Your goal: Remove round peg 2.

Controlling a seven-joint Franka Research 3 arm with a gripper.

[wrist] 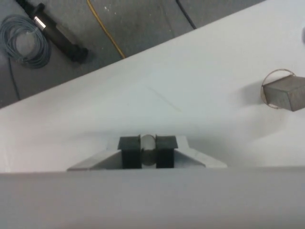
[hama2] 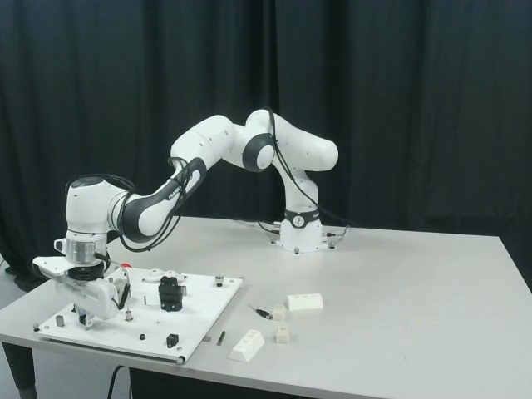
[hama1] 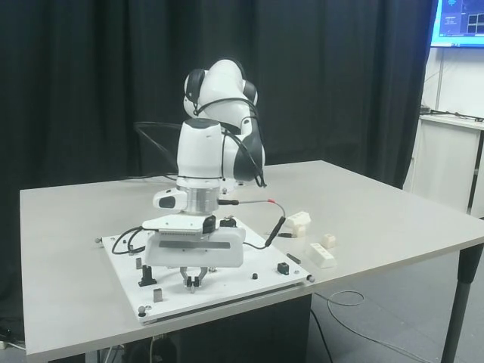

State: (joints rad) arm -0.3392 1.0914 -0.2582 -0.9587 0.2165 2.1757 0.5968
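Between the black fingertips (wrist: 129, 151), round peg 2 (wrist: 148, 150) sits pinched by the hand (wrist: 148, 151), just over the white board (hama1: 227, 291). Stiff, smooth, likely light; grip across its shaft. Beyond, grey worktop (hama1: 363, 204).

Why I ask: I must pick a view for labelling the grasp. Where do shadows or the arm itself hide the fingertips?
Wrist view: the gripper body blocks the lower part and a soft shadow lies on the white board, yet the round peg shows between the black fingers. First room view: they sit in the hand's shadow. Second room view: they are barely visible.
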